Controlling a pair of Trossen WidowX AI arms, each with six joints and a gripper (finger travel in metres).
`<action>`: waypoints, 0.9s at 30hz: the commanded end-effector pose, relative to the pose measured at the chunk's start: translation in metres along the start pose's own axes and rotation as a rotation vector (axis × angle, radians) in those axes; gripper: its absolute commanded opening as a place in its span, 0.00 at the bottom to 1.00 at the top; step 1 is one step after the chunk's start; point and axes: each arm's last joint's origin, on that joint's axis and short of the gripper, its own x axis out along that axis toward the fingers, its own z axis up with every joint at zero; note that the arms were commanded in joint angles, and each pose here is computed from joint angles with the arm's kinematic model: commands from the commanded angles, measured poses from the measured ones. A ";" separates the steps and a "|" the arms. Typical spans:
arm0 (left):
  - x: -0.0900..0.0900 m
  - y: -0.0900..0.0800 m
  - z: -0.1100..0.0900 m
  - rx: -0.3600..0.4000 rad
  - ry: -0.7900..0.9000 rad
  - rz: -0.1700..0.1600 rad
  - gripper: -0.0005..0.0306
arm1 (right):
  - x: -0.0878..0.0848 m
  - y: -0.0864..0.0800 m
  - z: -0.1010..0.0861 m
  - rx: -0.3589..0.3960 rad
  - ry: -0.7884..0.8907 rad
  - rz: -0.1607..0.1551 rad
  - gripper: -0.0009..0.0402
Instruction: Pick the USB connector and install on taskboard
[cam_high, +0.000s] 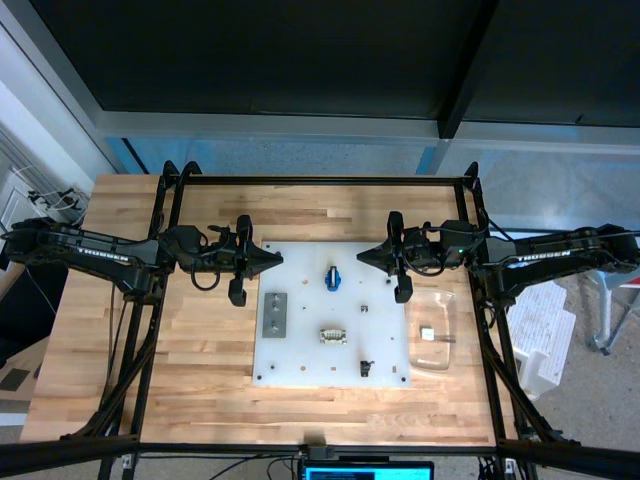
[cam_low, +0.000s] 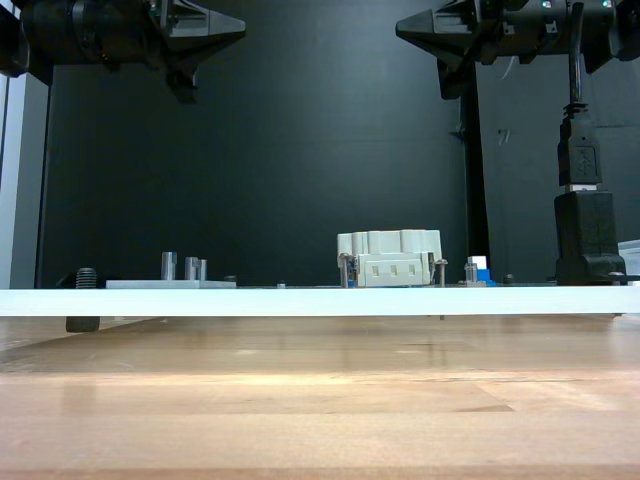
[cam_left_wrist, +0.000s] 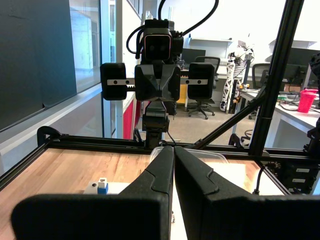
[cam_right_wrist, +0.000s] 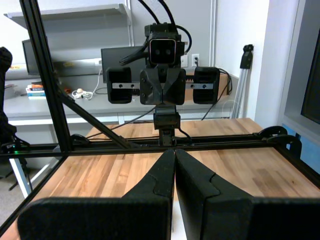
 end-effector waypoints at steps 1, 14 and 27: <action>0.000 0.000 0.000 0.000 0.000 0.000 0.02 | 0.000 0.000 0.000 -0.001 0.000 -0.002 0.02; 0.000 0.000 0.000 0.000 0.000 0.000 0.02 | 0.000 0.000 0.002 -0.002 -0.009 -0.002 0.02; 0.000 0.000 0.000 0.000 0.000 0.000 0.02 | 0.000 0.000 0.002 -0.001 -0.009 -0.002 0.02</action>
